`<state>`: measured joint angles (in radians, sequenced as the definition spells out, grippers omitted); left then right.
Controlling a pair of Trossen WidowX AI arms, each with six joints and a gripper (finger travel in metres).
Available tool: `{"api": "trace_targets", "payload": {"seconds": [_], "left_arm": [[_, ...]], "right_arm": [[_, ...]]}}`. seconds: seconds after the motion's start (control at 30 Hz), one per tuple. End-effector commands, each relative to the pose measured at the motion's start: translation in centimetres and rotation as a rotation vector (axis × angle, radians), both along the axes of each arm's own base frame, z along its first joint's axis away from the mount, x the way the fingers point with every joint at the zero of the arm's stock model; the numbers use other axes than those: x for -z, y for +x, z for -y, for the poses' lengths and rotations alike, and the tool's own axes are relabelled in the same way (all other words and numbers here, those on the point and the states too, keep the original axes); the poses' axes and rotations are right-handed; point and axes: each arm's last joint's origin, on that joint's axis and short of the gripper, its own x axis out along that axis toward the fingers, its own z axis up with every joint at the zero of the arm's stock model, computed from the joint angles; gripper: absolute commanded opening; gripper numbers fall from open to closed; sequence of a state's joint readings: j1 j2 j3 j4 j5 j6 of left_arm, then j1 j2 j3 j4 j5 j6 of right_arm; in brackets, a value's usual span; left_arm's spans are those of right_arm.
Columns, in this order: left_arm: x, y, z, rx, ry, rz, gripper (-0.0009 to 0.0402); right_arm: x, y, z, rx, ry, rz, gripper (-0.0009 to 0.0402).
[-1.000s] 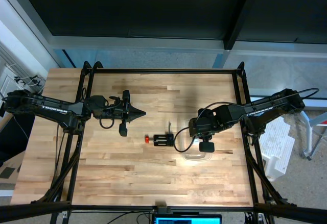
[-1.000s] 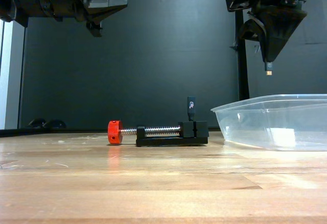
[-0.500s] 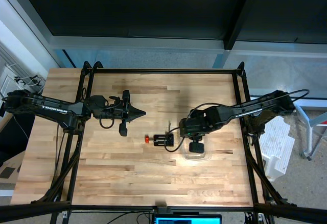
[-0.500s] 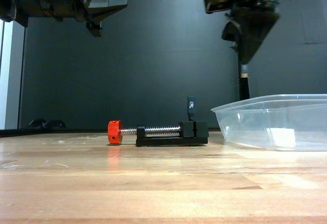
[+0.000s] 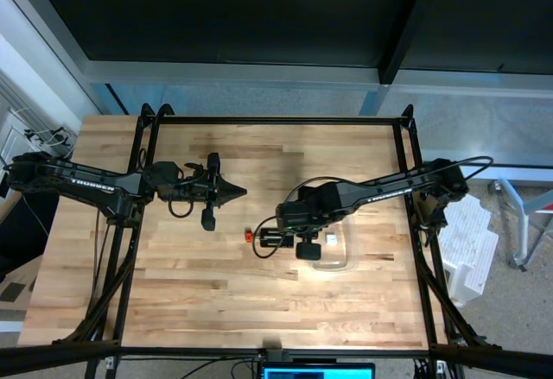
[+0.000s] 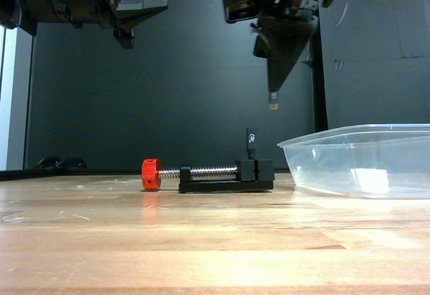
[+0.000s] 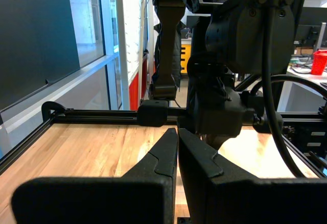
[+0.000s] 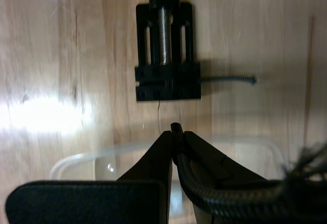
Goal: Pick the USB-C connector and install on taskboard
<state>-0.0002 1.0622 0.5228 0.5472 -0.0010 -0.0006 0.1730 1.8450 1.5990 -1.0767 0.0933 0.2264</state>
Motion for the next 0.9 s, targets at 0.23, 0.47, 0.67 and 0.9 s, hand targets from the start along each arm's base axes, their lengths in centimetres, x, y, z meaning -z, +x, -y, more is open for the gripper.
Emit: {"api": "trace_targets", "payload": {"seconds": [0.23,0.47,0.67,0.9], "left_arm": [[0.0,0.0,0.0,0.000,0.000,0.000,0.0000],[0.0,0.0,0.0,0.000,0.000,0.000,0.0000],[0.0,0.0,0.0,0.000,0.000,0.000,0.0000],[0.0,0.0,0.0,0.000,0.000,0.000,0.0000]], "right_arm": [[0.6,2.1,-0.2,0.005,-0.002,-0.008,0.0000],[1.1,3.0,-0.2,0.009,-0.006,-0.012,0.0000],[1.2,3.1,-0.1,0.014,-0.021,-0.012,0.0000],[1.3,3.0,-0.1,0.014,-0.022,-0.021,0.0000]]}}
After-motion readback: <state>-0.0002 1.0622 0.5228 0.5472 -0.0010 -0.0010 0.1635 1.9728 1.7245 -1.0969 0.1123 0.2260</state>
